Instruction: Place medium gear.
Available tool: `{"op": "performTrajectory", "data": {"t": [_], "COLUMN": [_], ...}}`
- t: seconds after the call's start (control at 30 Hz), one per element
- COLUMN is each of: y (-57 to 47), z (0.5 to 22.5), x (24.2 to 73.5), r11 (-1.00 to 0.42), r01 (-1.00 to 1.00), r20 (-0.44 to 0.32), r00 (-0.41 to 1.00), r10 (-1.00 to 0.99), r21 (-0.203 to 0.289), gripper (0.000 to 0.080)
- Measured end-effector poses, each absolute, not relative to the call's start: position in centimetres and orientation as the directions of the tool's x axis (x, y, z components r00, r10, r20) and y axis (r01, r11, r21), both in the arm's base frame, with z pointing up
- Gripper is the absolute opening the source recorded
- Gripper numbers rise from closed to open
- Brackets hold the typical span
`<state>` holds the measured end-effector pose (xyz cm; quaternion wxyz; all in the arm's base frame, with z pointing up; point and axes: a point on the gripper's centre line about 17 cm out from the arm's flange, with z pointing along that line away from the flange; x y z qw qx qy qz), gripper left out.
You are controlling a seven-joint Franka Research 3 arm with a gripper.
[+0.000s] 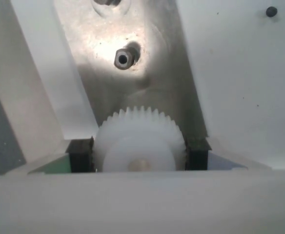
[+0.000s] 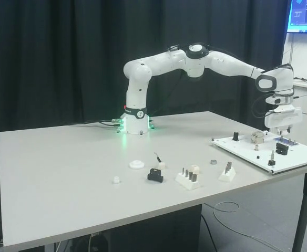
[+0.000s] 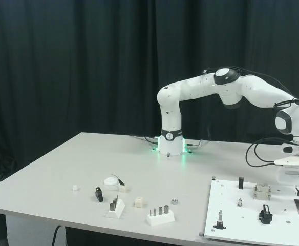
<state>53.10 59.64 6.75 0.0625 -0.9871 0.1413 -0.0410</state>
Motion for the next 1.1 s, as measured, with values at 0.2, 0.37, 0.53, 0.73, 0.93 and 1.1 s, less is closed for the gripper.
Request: {"op": "performTrajectory", "data": {"t": [0.2, 0.37, 0.53, 0.73, 0.93, 1.1], "y": [59.4, 59.2, 59.0, 58.8, 58.8, 58.2], "z": [7.2, 7.7, 8.1, 8.4, 8.6, 8.9], "x": [53.6, 53.8, 54.0, 54.0, 54.1, 54.7], "r11": [-0.95, -0.948, -0.948, -0.949, -0.95, -0.956], "r01": [-0.278, -0.284, -0.285, -0.283, -0.28, -0.263], "r20": [0.064, 0.057, 0.052, 0.043, 0.044, 0.058], "r00": [0.955, 0.954, 0.954, 0.956, 0.956, 0.961], "r10": [-0.289, -0.294, -0.295, -0.291, -0.289, -0.272], "r21": [-0.139, -0.141, -0.143, -0.14, -0.14, -0.13], "gripper": [0.0397, 0.0397, 0.0397, 0.0397, 0.0397, 0.0397]}}
